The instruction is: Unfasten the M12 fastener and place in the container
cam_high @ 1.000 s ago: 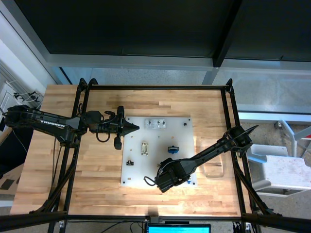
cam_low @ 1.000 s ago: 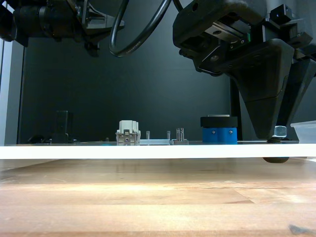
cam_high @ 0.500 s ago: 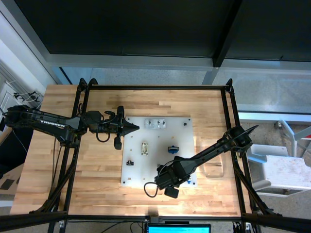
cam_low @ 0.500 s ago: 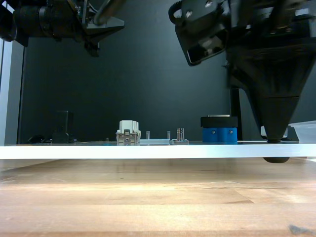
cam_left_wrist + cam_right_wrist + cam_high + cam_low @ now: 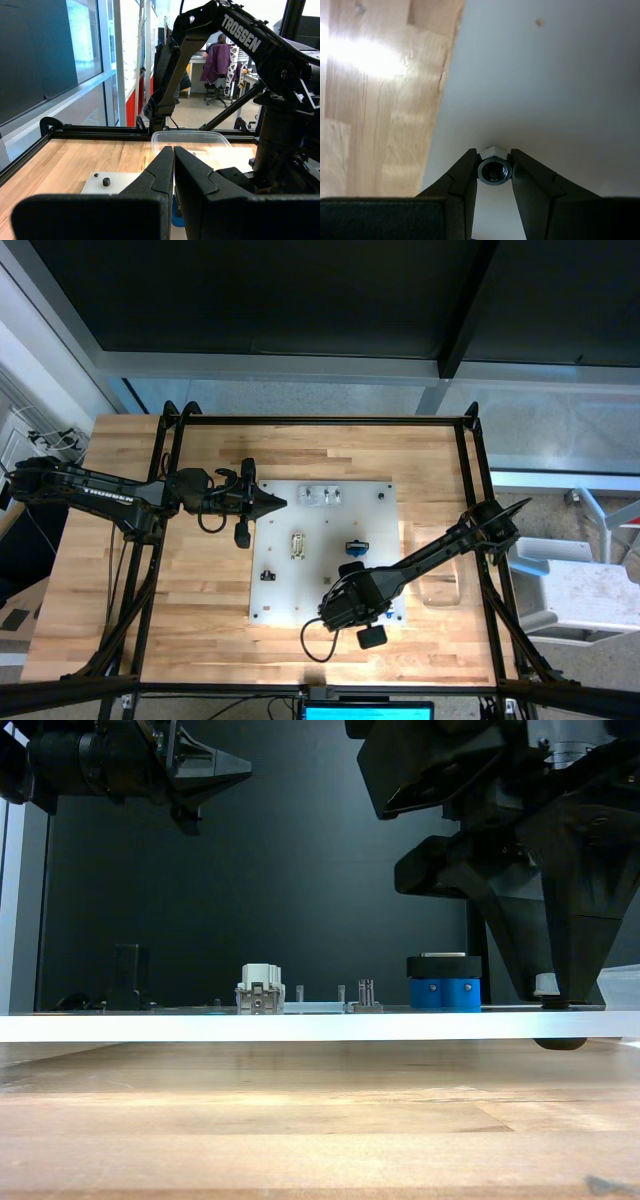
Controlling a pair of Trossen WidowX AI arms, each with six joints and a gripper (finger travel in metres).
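Note:
The silver nut (image 5: pixel 494 170) sits between the two fingers (image 5: pixel 465 175) of my right gripper (image 5: pixel 555 1002), which is shut on it and points straight down at the white board (image 5: pixel 285 595) near its near right edge. In the low view the nut (image 5: pixel 545 984) shows just above the board. The fingers hide the stud, so I cannot tell whether the nut is on its stud. The container (image 5: pixel 440 570) lies on the table right of the board, and no nut shows in it. My left gripper (image 5: pixel 272 503) hovers shut over the board's far left edge, holding nothing.
On the board stand a blue block (image 5: pixel 356 548), a white connector (image 5: pixel 297 545) and small silver posts (image 5: pixel 322 497). The right arm (image 5: pixel 430 555) slants across the board's right side. A black frame rail (image 5: pixel 320 421) runs around the table.
The right wrist has turned about the gripper's axis, its camera block swinging round to the near side. The fingers stay at the same spot on the nut. The left arm has not moved.

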